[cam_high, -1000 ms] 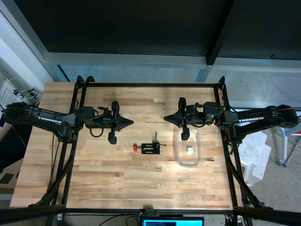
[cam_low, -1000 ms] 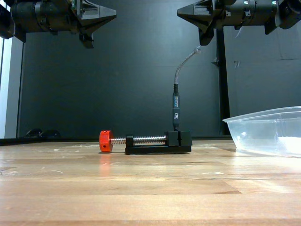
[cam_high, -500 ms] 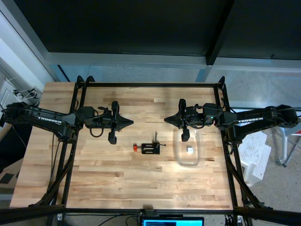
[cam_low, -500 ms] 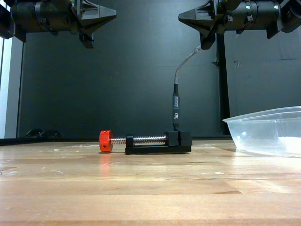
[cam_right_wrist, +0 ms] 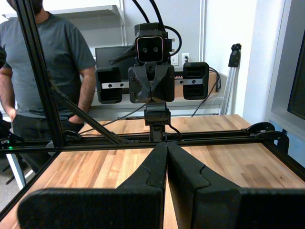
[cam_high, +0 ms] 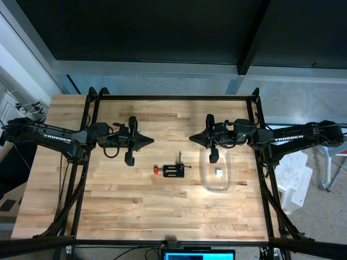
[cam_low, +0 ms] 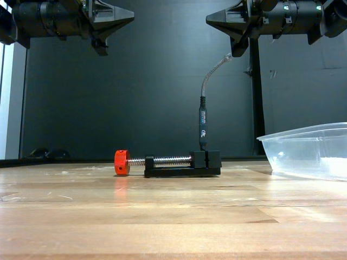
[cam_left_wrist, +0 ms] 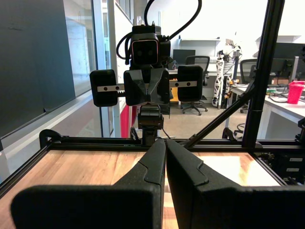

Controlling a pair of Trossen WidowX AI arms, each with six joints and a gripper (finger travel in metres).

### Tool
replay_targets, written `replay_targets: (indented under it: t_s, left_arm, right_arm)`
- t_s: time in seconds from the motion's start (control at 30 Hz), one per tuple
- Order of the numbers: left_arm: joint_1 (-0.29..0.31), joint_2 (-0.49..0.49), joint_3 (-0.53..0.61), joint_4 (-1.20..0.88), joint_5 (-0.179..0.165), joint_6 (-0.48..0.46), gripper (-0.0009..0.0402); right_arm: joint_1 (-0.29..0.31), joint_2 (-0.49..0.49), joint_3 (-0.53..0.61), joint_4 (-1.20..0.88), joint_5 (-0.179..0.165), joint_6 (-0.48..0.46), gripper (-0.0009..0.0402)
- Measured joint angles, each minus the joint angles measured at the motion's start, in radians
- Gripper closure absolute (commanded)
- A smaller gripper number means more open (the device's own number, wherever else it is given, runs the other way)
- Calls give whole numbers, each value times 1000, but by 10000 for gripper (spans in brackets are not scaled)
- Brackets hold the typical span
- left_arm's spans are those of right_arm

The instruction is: Pick the USB-C connector and install on taskboard

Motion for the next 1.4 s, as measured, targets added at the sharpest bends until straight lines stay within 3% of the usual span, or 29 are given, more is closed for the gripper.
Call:
replay_targets:
  t_s: [1.4]
  left_arm:
    - [0, 0, 0, 0, 0, 0, 393]
  right_arm:
    - [0, 2, 0, 5, 3, 0, 393]
